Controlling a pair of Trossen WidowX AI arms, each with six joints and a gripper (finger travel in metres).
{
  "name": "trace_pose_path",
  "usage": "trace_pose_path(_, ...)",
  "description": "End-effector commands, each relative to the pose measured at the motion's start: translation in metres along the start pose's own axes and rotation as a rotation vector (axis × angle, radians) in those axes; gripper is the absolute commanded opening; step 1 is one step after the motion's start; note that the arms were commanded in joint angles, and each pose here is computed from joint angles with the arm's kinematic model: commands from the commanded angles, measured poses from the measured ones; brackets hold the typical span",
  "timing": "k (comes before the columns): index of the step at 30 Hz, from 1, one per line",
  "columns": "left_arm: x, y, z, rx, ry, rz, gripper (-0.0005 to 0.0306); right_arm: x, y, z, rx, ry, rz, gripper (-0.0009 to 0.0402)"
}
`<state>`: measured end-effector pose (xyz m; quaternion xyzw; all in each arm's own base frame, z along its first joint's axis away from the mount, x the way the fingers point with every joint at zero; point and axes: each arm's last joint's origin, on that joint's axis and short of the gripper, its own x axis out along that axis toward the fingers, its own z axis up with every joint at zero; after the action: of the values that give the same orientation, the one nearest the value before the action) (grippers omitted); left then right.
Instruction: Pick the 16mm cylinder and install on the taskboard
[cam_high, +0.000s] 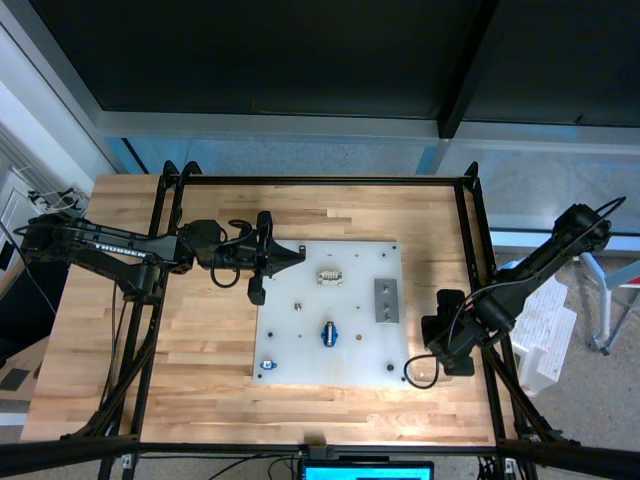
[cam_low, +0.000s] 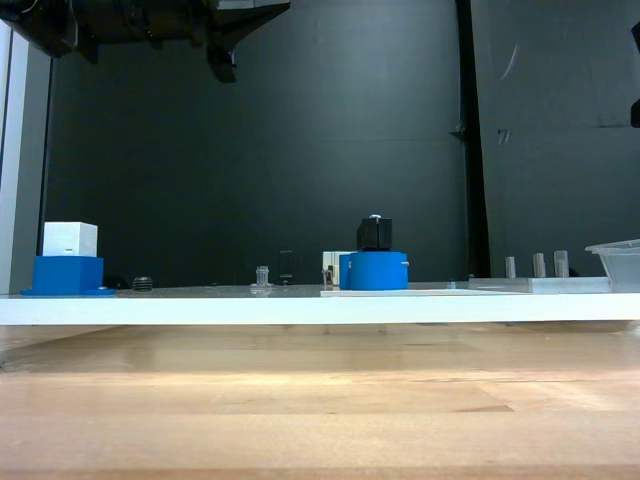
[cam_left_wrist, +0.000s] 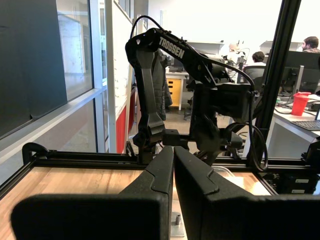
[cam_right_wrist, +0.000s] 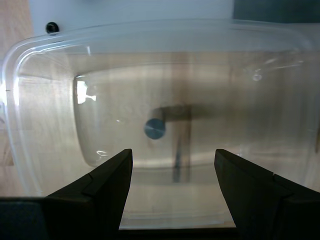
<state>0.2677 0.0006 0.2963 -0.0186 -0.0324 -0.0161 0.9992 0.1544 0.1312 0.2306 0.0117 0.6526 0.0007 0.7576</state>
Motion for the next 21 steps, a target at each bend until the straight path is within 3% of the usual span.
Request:
trace_pose_path(1,0.000,0.000,0.000,0.000,-0.001,0.000,0.0001,0.003,0.004,0.000,-0.014,0.003,-0.002,0.0228)
trace_pose_path(12,0.000,0.000,0.000,0.000,-0.001,0.000,0.0001,0.005,0.004,0.001,-0.016,-0.012,-0.016,0.0228)
trace_pose_path(17,0.000,0.000,0.000,0.000,-0.001,0.000,0.0001,0.013,0.008,0.004,-0.029,0.013,-0.037,0.0228)
trace_pose_path(21,0.000,0.000,0.000,0.000,-0.001,0.000,0.0001,0.021,0.012,0.006,-0.032,0.005,-0.029,0.0228)
